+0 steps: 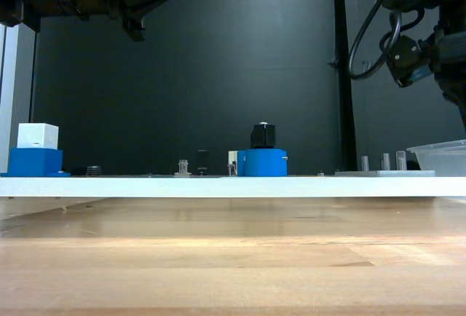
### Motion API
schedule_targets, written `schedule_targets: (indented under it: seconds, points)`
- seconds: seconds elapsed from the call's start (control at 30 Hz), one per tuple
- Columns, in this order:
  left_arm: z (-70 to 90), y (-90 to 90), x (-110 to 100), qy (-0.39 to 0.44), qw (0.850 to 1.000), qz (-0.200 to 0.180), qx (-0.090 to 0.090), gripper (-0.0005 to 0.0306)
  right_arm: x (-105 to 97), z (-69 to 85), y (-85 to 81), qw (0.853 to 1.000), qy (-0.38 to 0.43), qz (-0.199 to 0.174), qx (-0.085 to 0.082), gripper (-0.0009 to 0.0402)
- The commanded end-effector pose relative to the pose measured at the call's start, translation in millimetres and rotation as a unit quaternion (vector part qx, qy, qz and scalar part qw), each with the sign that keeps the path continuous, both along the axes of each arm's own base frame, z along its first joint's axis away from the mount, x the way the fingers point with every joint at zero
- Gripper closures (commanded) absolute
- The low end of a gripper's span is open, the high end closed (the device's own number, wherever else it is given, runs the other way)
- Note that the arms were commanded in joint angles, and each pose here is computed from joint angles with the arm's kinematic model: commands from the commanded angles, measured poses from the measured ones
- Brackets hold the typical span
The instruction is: Pick the 16mm cylinder and place it in the taskboard
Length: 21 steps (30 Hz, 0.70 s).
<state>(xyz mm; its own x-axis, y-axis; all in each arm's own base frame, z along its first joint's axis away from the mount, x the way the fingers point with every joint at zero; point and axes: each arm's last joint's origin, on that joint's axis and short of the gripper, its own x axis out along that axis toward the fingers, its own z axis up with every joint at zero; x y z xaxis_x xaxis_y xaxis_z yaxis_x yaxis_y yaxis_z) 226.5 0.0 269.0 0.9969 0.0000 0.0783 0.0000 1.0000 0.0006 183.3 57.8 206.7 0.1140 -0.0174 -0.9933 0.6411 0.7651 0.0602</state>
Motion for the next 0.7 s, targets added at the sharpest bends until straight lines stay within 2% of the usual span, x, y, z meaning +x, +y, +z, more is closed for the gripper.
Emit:
schedule_targets:
  seconds: [0.03,0.33,0.7]
  points:
    - [0.0,0.0,0.0,0.000,1.000,0.000,0.000,0.0300,-0.2,9.2,-0.3,1.000,0.000,0.015,-0.004,0.0350]
    - [0.0,0.1,0.0,0.000,1.000,0.000,0.000,0.0300,0.5,35.8,-0.3,0.997,0.006,0.081,-0.015,0.0350]
    - [0.0,0.0,0.0,0.000,1.000,0.000,0.000,0.0300,1.5,70.5,-0.2,0.990,0.000,0.143,-0.021,0.0350]
